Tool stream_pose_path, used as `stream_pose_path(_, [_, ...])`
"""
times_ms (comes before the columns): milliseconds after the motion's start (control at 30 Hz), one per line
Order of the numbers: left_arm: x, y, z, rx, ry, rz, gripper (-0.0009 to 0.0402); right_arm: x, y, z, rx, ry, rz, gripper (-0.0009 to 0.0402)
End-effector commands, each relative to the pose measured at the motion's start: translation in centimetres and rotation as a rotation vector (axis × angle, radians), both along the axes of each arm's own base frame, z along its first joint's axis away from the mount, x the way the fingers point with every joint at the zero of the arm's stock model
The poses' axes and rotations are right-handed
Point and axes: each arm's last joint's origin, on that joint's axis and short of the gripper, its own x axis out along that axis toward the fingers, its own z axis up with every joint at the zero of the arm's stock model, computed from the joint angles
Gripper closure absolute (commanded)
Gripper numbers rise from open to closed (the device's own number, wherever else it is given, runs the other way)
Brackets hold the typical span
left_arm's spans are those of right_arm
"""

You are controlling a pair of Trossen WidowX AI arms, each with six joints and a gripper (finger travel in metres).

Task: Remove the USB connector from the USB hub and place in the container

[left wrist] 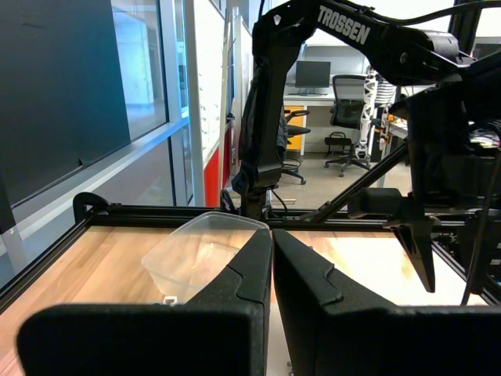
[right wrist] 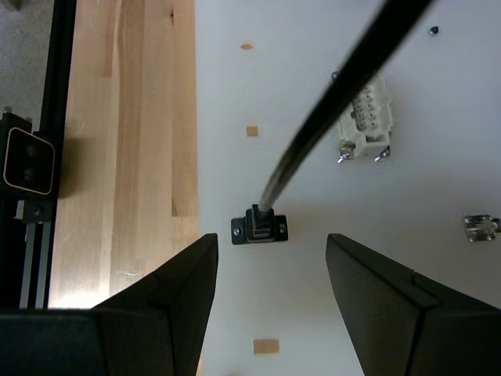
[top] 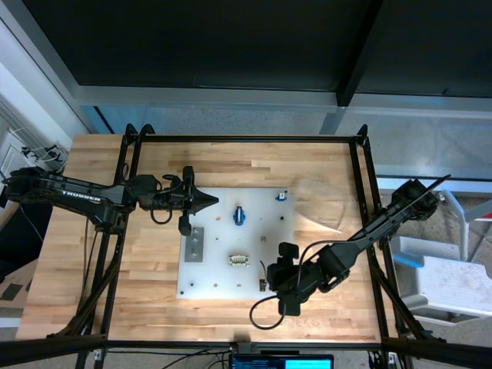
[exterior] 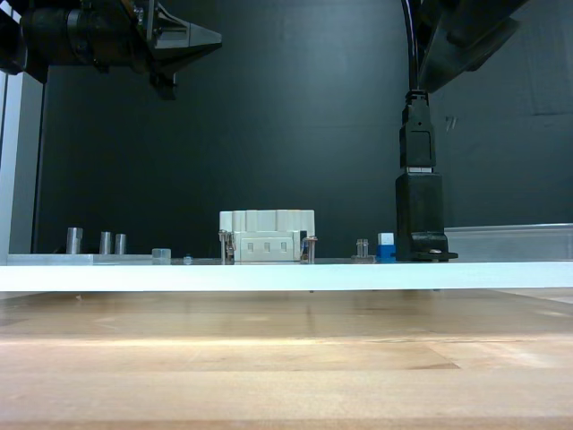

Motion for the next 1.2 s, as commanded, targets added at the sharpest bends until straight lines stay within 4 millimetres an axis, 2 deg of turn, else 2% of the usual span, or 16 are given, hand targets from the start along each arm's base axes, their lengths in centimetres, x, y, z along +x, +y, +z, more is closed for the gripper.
stream_pose_path(33, [0.0, 0.0, 0.0, 0.0, -0.001, 0.0, 0.0392, 0.3, 0.2, -0.4, -0.007, -0.002, 0.008, 0.0201])
stream_pose_path(633, [0.0, 0.0, 0.0, 0.0, 0.0, 0.0, 0.0392, 2.2, 0.2, -2.9, -0.031, 0.01, 0.004, 0.0201])
stream_pose_path(967, [0.0, 0.0, 0.0, 0.0, -0.001, 0.0, 0.0392, 2.2, 0.0, -3.1, -0.035, 0.028, 0.005, 0.0202])
stream_pose_path(1200, [0.0, 0.0, 0.0, 0.0, -0.001, 0.0, 0.0392, 2.3, 0.0, -3.2, -0.023, 0.038, 0.011, 0.0243])
